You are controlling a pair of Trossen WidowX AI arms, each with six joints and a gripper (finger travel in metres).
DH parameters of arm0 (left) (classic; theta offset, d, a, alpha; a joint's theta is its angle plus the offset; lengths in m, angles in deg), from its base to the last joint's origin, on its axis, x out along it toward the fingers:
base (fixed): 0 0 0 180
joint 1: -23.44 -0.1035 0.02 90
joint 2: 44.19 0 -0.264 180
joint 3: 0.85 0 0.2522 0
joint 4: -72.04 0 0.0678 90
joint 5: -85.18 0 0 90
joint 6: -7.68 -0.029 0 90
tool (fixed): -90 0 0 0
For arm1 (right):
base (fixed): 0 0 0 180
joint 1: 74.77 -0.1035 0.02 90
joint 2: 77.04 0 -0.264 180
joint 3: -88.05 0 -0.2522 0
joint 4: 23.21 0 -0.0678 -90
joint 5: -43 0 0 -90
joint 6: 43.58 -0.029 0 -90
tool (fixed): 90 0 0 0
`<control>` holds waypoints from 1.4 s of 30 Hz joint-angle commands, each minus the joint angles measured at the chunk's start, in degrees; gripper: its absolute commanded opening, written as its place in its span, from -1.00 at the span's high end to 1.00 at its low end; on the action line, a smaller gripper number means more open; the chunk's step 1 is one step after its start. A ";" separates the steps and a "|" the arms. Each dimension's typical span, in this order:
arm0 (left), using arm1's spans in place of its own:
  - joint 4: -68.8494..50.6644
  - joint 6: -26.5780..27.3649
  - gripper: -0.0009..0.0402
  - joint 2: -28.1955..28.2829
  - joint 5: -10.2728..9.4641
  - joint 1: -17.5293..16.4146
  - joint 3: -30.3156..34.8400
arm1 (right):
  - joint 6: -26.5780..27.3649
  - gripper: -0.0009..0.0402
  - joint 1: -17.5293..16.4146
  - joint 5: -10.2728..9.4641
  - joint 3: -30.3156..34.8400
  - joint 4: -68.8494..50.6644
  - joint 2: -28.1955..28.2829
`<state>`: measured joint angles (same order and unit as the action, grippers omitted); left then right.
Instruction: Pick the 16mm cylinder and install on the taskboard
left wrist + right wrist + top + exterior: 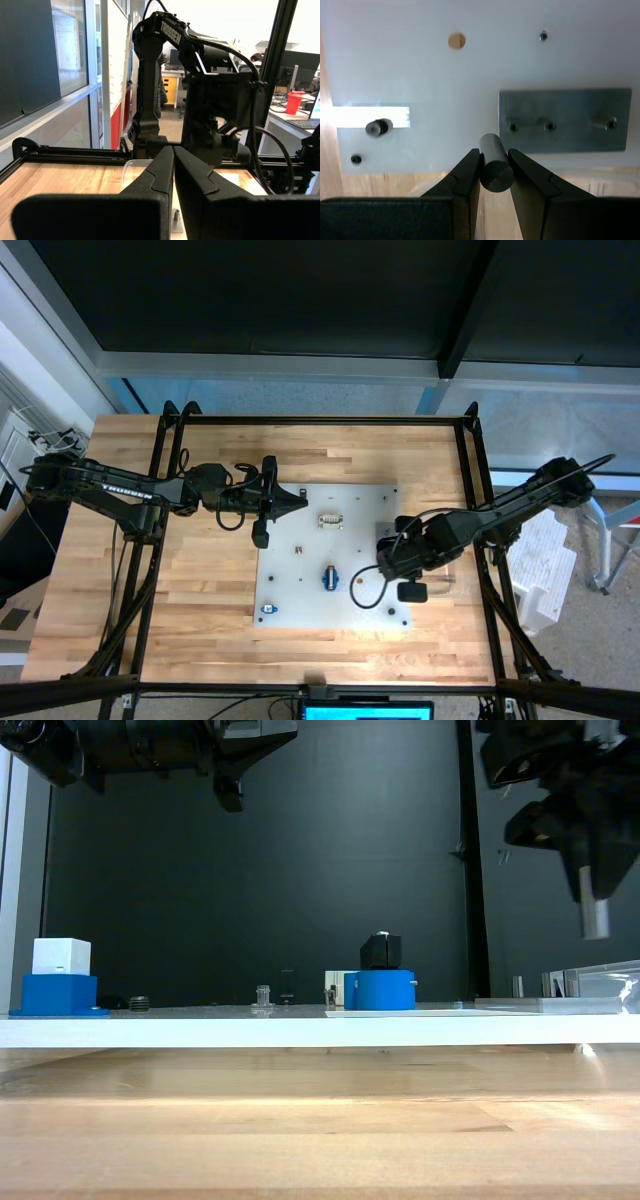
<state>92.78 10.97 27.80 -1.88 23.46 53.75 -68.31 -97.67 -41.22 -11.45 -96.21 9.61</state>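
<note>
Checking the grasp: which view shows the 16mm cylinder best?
Right wrist view: the 16mm cylinder clamped in the right gripper above the taskboard. Low view shows its lower end; high and left wrist views hide it. Left gripper, shut, hovers over the board's far-left corner.

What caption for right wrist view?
Right gripper holds 16mm cylinder above taskboard; left gripper, shut, hangs over its edge.

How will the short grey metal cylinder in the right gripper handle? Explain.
The short grey metal cylinder looks smooth and round, so it may slip in the right gripper, held above the white square taskboard, and likely rolls if dropped. Solid metal: probably stiff. The left gripper hangs shut over the board's left edge.
</note>
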 commanded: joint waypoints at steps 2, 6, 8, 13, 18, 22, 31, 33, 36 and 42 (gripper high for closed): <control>0.00 0.00 0.96 0.00 0.02 0.00 0.02 | 0.48 0.89 0.44 0.15 2.75 0.17 3.23; 0.00 0.00 0.96 0.00 0.02 0.00 0.02 | 0.87 0.89 0.83 0.15 4.83 0.44 5.99; -0.02 -0.02 0.96 0.00 0.02 0.00 0.02 | 1.20 0.89 0.98 0.15 5.97 0.50 7.23; 0.00 -0.02 0.96 0.00 0.02 -0.02 0.02 | 1.22 0.89 1.29 0.17 8.31 0.79 9.70; 0.00 -0.02 0.96 0.00 0.02 0.00 0.02 | 1.25 0.89 1.57 0.11 10.69 0.79 12.22; 0.00 -0.02 0.96 0.00 0.02 -0.02 0.02 | 1.25 0.89 1.77 0.11 12.26 0.79 13.92; 0.00 -0.02 0.96 0.00 0.02 -0.02 0.02 | 1.64 0.89 1.95 0.20 14.53 1.09 16.00; 0.00 -0.02 0.96 0.00 0.02 0.00 0.02 | 1.62 0.89 1.95 0.20 14.40 1.42 16.00; 0.00 -0.02 0.96 0.00 0.02 0.00 0.02 | 1.49 0.89 1.92 0.24 14.40 1.44 16.00; 0.02 -0.02 0.96 0.00 0.02 0.00 0.02 | 1.49 0.89 1.86 0.61 14.40 1.92 17.00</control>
<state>92.76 10.97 27.80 -1.86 23.46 53.75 -66.78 -95.77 -40.59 3.02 -94.48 26.49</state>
